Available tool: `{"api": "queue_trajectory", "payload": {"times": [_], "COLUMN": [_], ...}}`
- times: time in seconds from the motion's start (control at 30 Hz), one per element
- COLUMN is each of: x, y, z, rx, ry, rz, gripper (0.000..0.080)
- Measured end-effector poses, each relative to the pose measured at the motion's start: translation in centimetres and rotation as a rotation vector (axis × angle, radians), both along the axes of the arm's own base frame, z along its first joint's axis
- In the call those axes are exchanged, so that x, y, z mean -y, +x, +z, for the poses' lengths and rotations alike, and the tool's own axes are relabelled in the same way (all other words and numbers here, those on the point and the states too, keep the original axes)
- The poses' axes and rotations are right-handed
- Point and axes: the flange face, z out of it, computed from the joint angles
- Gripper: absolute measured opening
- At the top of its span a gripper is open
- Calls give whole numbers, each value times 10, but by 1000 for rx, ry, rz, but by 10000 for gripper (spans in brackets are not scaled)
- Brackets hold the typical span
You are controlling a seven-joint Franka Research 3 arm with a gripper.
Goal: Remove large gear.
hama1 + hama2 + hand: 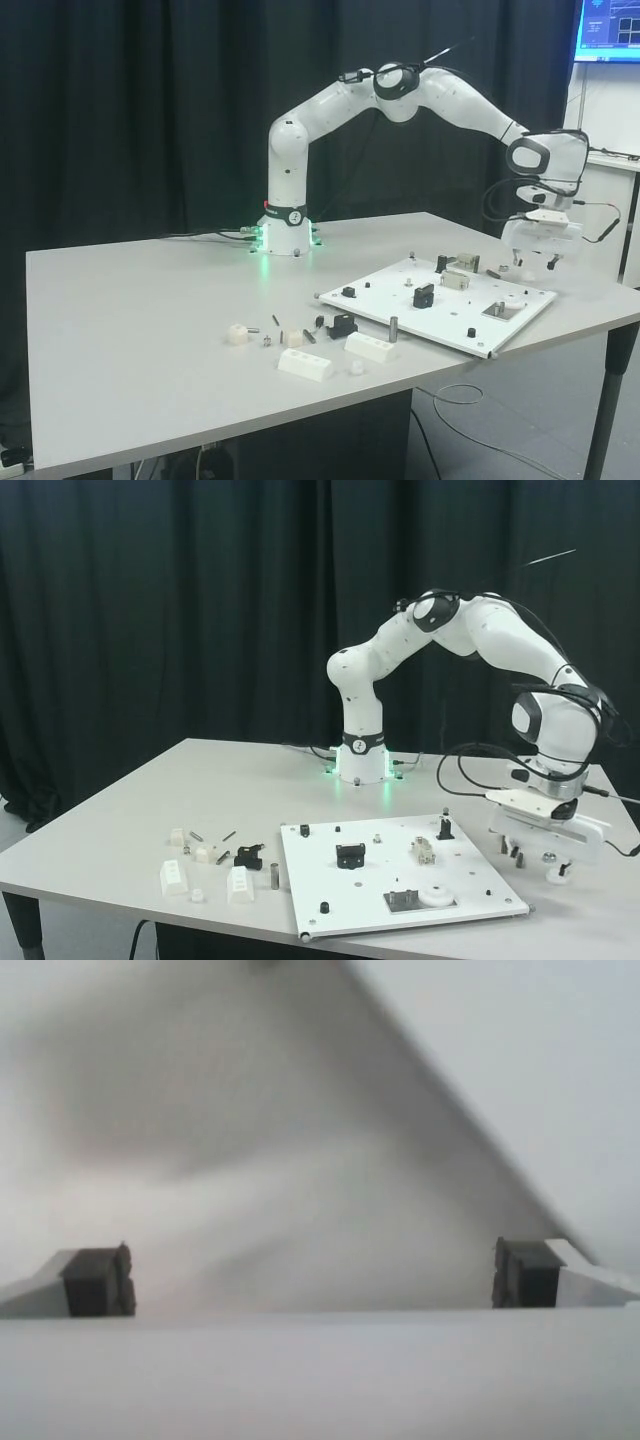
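The large gear is white and lies flat on the white assembly board, by a grey plate near the board's front edge. The first room view has the gear at the board's right end. My gripper hangs low over the table just off the board's right side, apart from the gear. It is open, and in the wrist view the gripper has its black fingertips wide apart with nothing between them. The gear is outside the wrist view.
The board also carries black blocks, a small grey block and upright pegs. Loose white blocks, a black piece and small pins lie on the table to its left. The arm's base glows green at the back.
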Motion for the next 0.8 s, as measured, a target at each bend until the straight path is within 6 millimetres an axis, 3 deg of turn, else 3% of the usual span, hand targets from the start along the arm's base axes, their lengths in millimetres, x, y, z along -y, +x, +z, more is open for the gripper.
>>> {"api": "queue_trajectory", "payload": {"times": [0.8], "x": [94], "y": [52], "z": [1], "rx": [-3], "ry": [-5], "rz": [60], "gripper": [800]}}
